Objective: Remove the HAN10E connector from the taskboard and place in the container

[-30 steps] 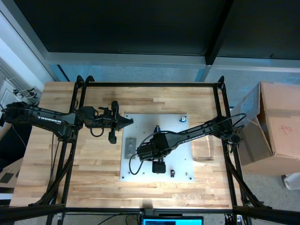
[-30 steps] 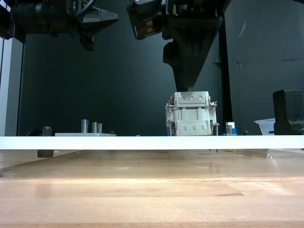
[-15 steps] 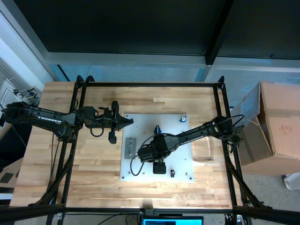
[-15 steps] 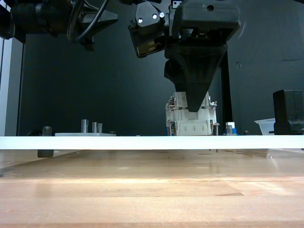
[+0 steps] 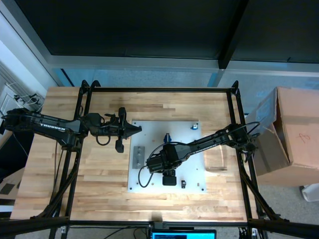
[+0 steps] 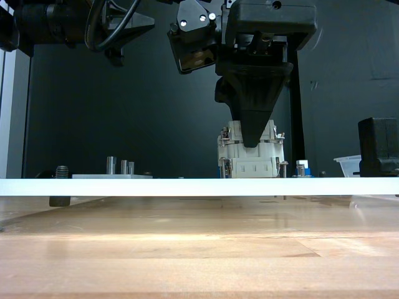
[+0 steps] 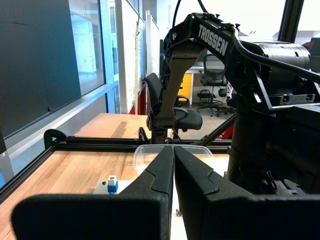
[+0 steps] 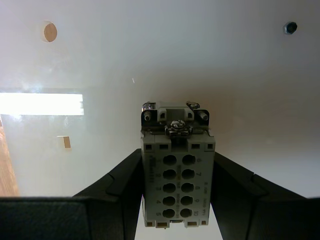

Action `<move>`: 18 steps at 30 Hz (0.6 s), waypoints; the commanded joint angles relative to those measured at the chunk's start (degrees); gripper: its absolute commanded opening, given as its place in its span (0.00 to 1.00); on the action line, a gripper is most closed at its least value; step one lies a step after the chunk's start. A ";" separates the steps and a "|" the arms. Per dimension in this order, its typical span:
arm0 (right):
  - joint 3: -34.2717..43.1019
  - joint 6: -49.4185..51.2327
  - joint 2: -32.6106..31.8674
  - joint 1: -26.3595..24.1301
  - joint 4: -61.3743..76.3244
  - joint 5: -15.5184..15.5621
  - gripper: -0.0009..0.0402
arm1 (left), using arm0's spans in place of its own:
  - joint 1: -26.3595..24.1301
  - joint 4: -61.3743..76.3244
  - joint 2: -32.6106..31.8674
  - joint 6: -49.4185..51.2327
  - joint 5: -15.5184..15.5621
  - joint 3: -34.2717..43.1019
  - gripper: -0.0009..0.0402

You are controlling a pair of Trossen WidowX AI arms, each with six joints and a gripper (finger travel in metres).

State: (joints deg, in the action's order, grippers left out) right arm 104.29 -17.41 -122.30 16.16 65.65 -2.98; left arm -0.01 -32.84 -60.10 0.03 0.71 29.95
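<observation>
Right gripper (image 8: 177, 155) has the HAN10E connector (image 8: 178, 172) pinched, connector sitting in its seat

Jaws are closed snug on both sides of the connector's top half, which stands upright on its base mid-taskboard (image 5: 194, 174). Left gripper (image 7: 174, 165) hangs up high by the board's far-left corner, jaws pressed together on nothing. Clear container (image 5: 215, 169) sits just off the board's right edge.

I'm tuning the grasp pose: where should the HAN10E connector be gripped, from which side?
Grip the HAN10E connector across its long flat flanks, straight down from above: it stands upright in its seat. The right end effector clamps it so; the left end effector hangs shut near the board's left edge.
</observation>
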 commanded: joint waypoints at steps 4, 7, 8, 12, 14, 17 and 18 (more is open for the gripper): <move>0.02 -0.09 0.50 -0.02 0.59 -0.35 0.06 | 0.02 0.00 -0.02 0.00 -0.02 0.00 0.02; 0.02 -0.09 0.81 -0.04 1.01 -0.35 0.03 | 0.00 0.00 -0.02 0.00 -0.02 0.00 0.02; 0.02 -0.09 0.83 -0.04 0.98 -0.37 0.03 | 0.02 0.00 -0.02 0.00 -0.02 0.00 0.02; 0.07 -0.09 1.84 -0.04 1.16 -0.42 0.03 | 0.02 0.00 -0.02 0.00 -0.02 0.00 0.02; 0.07 -0.11 2.36 -0.02 1.18 -0.44 0.03 | 0.00 0.00 -0.02 0.00 -0.02 0.00 0.02; 0.07 -0.11 3.15 -0.02 1.29 -0.42 0.03 | 0.00 0.00 -0.02 0.00 -0.02 0.00 0.02; 0.07 -0.13 3.39 -0.02 1.33 -0.42 0.03 | 0.02 0.00 -0.02 0.00 -0.02 0.00 0.02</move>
State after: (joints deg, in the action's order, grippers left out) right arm 104.33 -17.65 -119.20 16.10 67.29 -3.68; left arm -0.01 -32.86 -60.12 0.03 0.71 29.95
